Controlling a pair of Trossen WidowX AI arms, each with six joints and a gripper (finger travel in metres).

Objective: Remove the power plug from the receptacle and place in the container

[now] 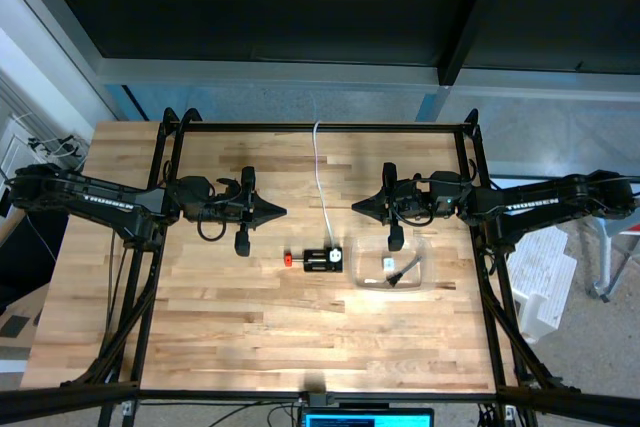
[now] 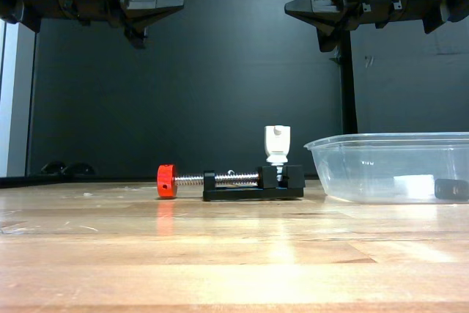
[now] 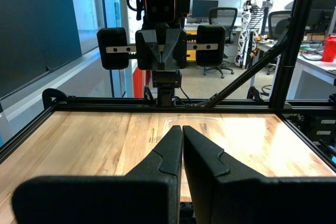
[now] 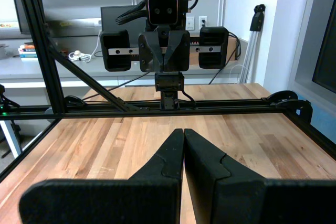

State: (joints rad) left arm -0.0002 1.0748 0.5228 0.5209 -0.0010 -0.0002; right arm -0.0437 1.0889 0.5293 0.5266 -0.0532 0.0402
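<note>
Left gripper (image 1: 280,212) and right gripper (image 1: 357,209) hover high, fingers pressed shut and empty. Below the right fingers, the plug (image 1: 396,276) lies in the container (image 1: 368,269), apart from the receptacle (image 1: 335,254). The task looks done, so parking clear suffices.

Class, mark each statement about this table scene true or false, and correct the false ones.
1. The power plug lies inside the container. True.
2. The left gripper is clamped on the receptacle. False: it hangs shut and empty, above the table.
3. The right gripper is shut, above the table. True.
4. The red knob of the vise points toward the container. False: it points away from it.
</note>
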